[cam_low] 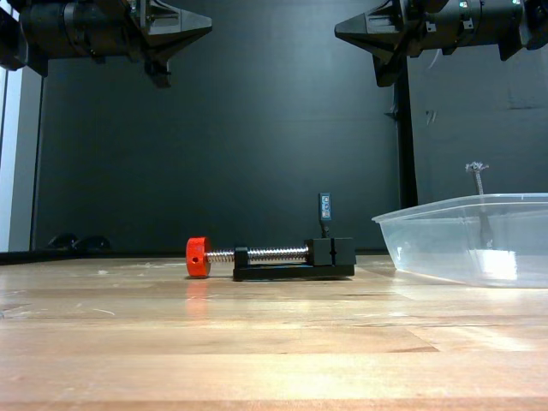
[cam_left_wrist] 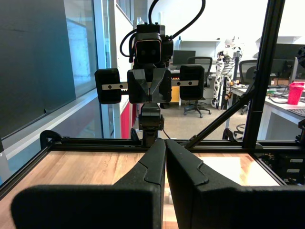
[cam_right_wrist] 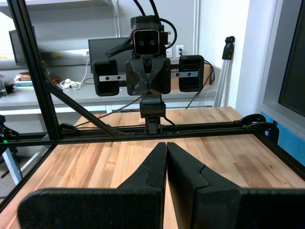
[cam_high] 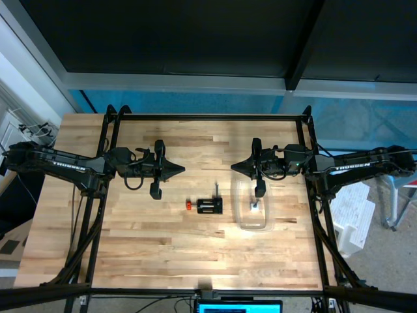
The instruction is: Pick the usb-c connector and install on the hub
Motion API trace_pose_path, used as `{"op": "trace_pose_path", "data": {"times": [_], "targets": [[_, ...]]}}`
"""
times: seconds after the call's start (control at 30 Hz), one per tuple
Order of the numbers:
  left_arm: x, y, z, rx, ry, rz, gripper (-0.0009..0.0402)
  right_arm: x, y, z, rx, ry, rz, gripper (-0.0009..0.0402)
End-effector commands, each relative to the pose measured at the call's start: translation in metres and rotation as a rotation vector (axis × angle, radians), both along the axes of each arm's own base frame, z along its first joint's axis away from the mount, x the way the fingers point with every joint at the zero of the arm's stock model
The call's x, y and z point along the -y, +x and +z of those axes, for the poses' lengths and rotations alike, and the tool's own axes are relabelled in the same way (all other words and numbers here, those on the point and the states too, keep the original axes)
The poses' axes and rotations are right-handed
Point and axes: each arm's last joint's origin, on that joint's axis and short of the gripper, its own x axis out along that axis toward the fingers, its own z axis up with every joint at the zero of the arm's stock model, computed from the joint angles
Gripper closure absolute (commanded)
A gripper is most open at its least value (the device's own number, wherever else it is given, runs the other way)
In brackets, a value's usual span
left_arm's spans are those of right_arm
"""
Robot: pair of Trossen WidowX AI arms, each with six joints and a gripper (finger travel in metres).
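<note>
1. We take the connector (cam_high: 254,207) to be the small white piece lying free in the tray (cam_high: 240,223), clear of the hub. In the low view a thin stalk (cam_low: 478,193) with a crimped silvery top rises from it. Through the plastic we cannot tell exactly how it lies.
2. We judge it light and small, with a stiff plug, so it could easily be nudged or twisted. The stalk looks bendy. We would grip the plug body on its flat sides, not the stalk.
3. The hub (cam_low: 324,208), as we read it, is the small dark piece standing upright in the clamp (cam_high: 210,207). The clamp sits near the tray on its left, with its red knob (cam_low: 197,257) pointing away from the tray.
4. The left gripper (cam_high: 183,169) hangs high above the table (cam_high: 163,254), left of the clamp, its fingers pressed together on nothing. The right gripper (cam_high: 233,168) hangs just as high near the tray's far rim, also clenched and empty. The two tips face each other, apart.
5. The tray walls hem the connector in, so we think the approach has to come from above, inside the rim, with the fingers spread first. The tray looks light and may slide if bumped. Bare wood surrounds the clamp, leaving room to come down onto the hub.
</note>
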Motion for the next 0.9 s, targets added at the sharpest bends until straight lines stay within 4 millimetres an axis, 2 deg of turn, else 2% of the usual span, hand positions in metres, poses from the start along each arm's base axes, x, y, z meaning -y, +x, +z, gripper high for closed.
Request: {"op": "trace_pose_path", "data": {"times": [0.03,0.9], "targets": [[0.0001,-0.0001,0.0001,0.000,0.000,-0.001,0.0393,0.0000,0.0000,0.0002,0.001,0.000,0.000,0.0393],[0.0001,0.0000,0.0000,0.000,0.000,-0.001,0.0393,-0.0005,0.0005,-0.0011,-0.009,0.011,0.010,0.0393]]}}
